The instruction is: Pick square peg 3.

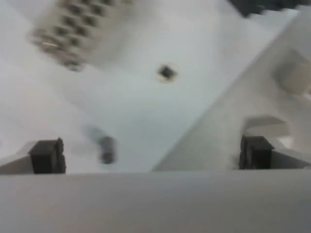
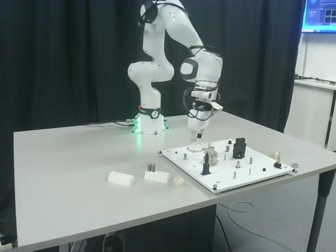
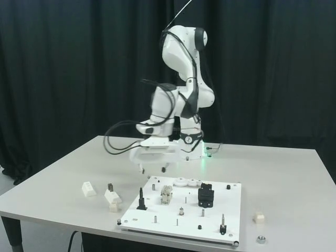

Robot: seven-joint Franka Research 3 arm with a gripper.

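Black curtains | grey table (image 2: 63, 157) | white board (image 2: 231, 176) | tool (image 3: 153, 170) spread, empty, above board

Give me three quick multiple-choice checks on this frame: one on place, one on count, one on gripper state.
1. Where is the gripper?
A. Above the white board's far edge
B. Resting on the grey table near its front edge
C. Over the small white blocks

2. How many small white blocks lie on the table in front of the board in the first room view?
A. One
B. Three
C. Six

3. What is the gripper's state?
A. Shut on a peg
B. Open and empty
C. Shut on nothing

Key: 1 A, it hangs over the white board in both room views. 2 B, three small white blocks sit there. 3 B, the wrist view shows its fingers apart, nothing between.
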